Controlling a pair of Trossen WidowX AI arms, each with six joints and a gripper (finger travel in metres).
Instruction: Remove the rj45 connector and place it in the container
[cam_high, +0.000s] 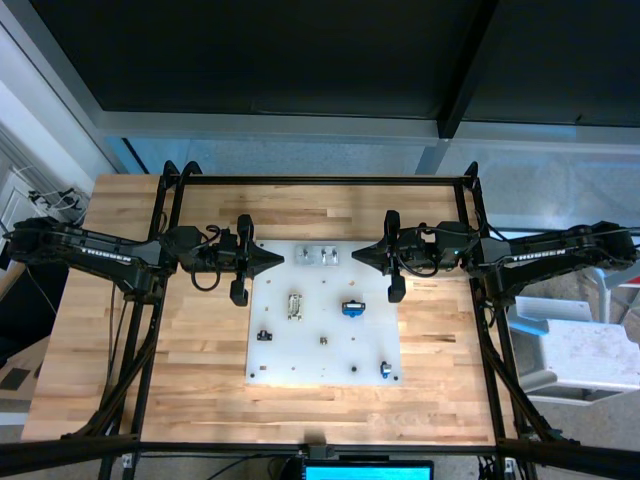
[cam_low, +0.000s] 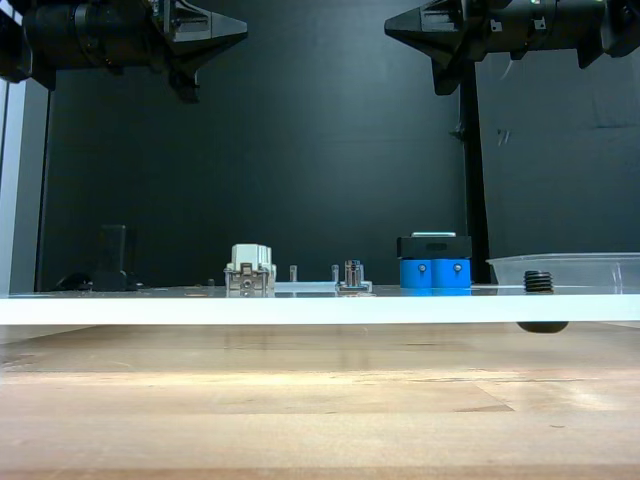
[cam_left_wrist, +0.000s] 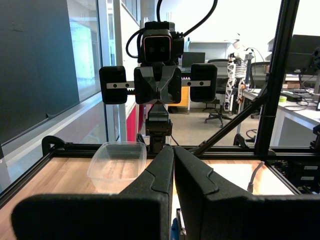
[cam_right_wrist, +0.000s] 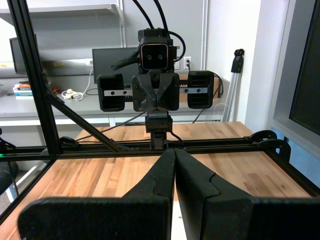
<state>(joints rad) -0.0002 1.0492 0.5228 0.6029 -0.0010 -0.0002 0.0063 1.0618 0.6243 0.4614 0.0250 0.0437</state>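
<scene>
High view: the rj45 connector (cam_high: 385, 372) sits at the near right corner of the white board (cam_high: 262, 350), nearer the right claw (cam_high: 356, 256). The left claw (cam_high: 281, 258) faces it. Both are pinched closed, flanking the far container (cam_high: 318, 257).

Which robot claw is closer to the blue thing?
Right. The right gripper hangs just behind the blue connector; the left gripper hangs over the board at its left edge.

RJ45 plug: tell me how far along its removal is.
Done: nothing visible; the container looks empty. In hand: nothing; the left gripper and right gripper hover high above the board, fingers shut, holding nothing. Left: everything; the plug sits at the board's near right corner, apparently not pulled yet, and must go into the container.
</scene>
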